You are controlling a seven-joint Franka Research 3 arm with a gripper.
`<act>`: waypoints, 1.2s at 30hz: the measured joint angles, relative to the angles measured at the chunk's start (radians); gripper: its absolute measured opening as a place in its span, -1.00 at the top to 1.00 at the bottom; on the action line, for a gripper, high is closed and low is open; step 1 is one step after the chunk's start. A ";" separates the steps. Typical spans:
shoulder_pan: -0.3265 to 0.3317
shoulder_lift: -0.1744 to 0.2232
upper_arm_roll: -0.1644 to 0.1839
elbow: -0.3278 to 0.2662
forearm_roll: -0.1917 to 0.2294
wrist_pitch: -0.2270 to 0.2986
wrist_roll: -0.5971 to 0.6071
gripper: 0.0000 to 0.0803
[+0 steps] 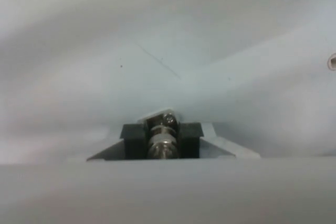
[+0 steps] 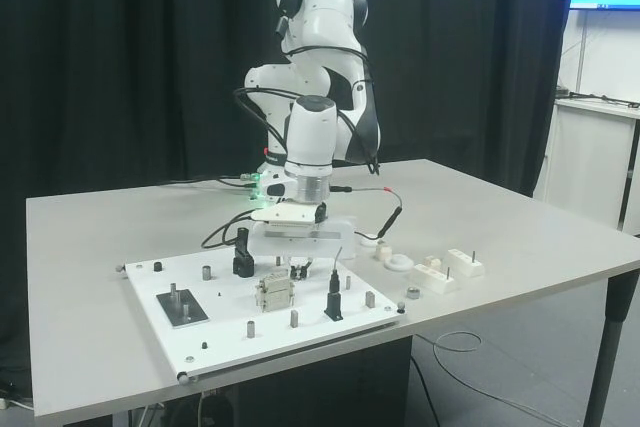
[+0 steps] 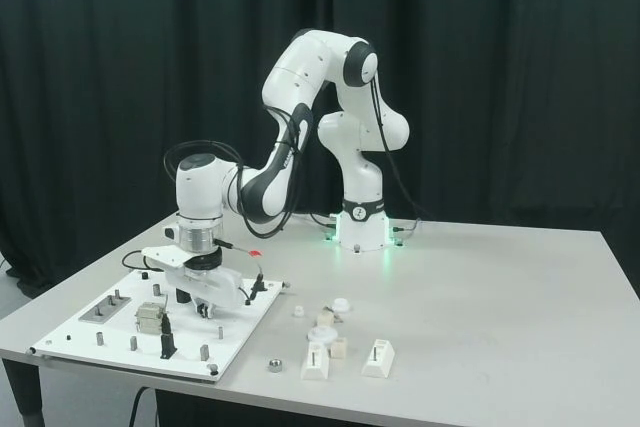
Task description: Insert BNC.
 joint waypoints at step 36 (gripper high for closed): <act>-0.002 0.003 -0.006 0.080 -0.041 -0.114 -0.019 -0.89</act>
